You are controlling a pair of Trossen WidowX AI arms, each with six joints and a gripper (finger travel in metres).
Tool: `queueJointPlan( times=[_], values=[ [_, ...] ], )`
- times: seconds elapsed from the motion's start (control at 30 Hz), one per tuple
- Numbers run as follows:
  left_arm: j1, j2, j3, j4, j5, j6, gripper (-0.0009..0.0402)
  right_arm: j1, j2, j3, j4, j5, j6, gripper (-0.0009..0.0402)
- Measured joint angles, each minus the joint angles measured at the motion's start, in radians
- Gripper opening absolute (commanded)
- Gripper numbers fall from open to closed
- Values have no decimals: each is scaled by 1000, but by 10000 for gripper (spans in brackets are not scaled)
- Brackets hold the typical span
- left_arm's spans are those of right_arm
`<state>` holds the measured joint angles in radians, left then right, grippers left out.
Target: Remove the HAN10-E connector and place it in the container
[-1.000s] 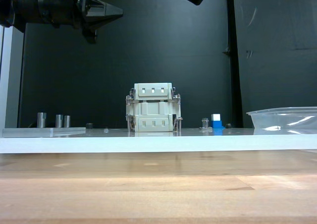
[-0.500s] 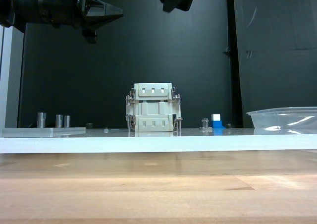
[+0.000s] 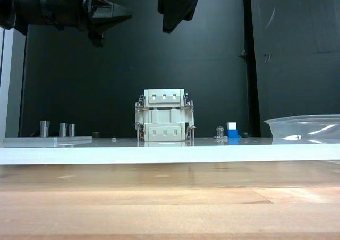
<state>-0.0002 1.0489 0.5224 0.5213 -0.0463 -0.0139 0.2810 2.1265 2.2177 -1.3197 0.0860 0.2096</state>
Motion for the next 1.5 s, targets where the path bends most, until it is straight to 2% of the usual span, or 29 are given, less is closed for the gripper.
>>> queueJointPlan(
  times=[0.33,0.57,0.93,1.2,1.3,1.5],
  values=[
    [0,0,0,0,0,0,0,5,14,-44,27,-6,42,221],
    [0,-1,0,1,0,0,0,5,26,-73,68,-8,46,276],
    [0,0,0,0,0,0,0,5,26,-177,163,-11,48,291],
    [0,0,0,0,0,0,0,5,34,-204,199,-13,48,291],
    [0,0,0,0,0,0,0,5,53,-206,211,-36,56,291],
    [0,0,0,1,0,0,0,6,82,-198,218,-53,62,291]
  ],
)
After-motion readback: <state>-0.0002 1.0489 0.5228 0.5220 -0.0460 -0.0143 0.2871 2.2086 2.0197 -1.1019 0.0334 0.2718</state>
